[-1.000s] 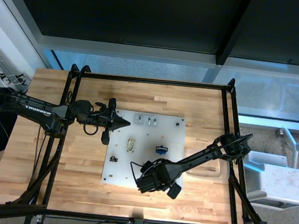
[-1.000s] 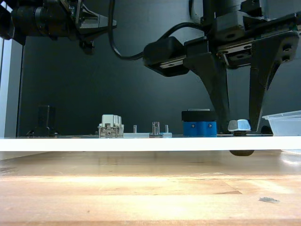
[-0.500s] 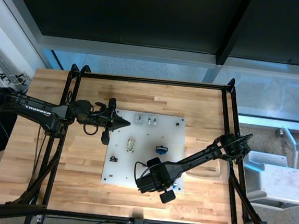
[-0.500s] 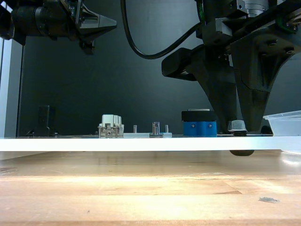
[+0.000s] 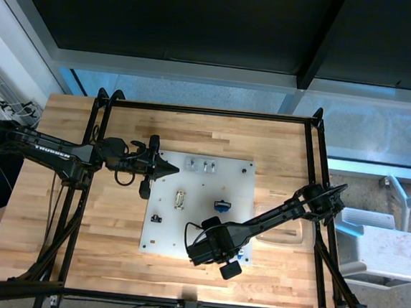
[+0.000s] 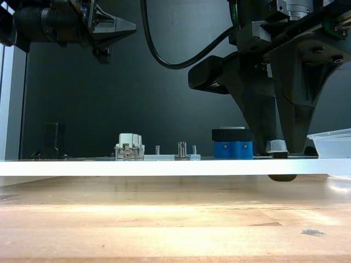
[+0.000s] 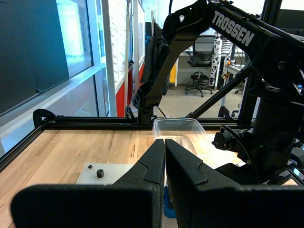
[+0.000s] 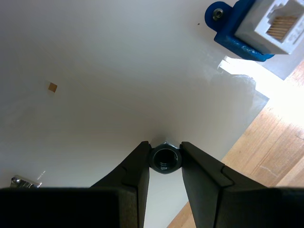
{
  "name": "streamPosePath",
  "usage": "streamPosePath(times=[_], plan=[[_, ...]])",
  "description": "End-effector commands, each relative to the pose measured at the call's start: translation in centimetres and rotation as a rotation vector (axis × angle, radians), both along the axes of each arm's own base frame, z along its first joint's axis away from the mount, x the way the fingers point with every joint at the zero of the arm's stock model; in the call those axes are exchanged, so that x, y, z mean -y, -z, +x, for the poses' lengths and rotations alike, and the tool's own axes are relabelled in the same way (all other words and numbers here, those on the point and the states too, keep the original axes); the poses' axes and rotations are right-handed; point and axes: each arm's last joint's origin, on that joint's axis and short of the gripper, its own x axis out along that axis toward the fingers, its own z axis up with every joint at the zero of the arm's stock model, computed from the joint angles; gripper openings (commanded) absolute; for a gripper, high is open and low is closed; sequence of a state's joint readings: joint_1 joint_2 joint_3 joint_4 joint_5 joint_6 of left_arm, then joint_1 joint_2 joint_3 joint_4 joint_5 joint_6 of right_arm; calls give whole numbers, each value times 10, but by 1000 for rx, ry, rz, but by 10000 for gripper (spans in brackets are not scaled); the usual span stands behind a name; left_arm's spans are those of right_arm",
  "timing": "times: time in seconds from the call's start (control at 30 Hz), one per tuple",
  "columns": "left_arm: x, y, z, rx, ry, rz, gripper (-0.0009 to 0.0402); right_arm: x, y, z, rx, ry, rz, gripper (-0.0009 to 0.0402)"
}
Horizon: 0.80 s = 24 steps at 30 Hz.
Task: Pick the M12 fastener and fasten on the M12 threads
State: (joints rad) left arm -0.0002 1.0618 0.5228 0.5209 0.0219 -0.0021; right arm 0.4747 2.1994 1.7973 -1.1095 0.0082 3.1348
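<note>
Low at right in the low view, the right gripper point(image 6: 277, 149) clamps the M12 nut point(image 8: 165, 159) at board point(image 6: 164, 166) level. Pick done, threading seemingly unfinished. The left gripper point(image 6: 131, 24), pinched together, hovers upper left.

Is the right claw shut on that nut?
Shut on it: the right gripper, low over the near right of the board, pinches the nut between its fingers. The left gripper, shut, hangs above its far left.

High view down, low level, both on white board point(image 5: 203, 179); wrist views close along left claw point(image 7: 165, 140), right claw point(image 8: 165, 151).
</note>
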Motion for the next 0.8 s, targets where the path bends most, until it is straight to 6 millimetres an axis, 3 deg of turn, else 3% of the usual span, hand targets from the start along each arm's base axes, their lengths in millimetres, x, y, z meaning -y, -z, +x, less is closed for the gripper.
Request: streamPosePath(times=[0.03, 0.8], plan=[[0, 0, 0, 0, 0, 0, 0, 0, 0, 0, 2, -2, 1, 29], [0, 0, 0, 0, 0, 0, 0, 3, -6, -2, 7, -20, -28, 42]])
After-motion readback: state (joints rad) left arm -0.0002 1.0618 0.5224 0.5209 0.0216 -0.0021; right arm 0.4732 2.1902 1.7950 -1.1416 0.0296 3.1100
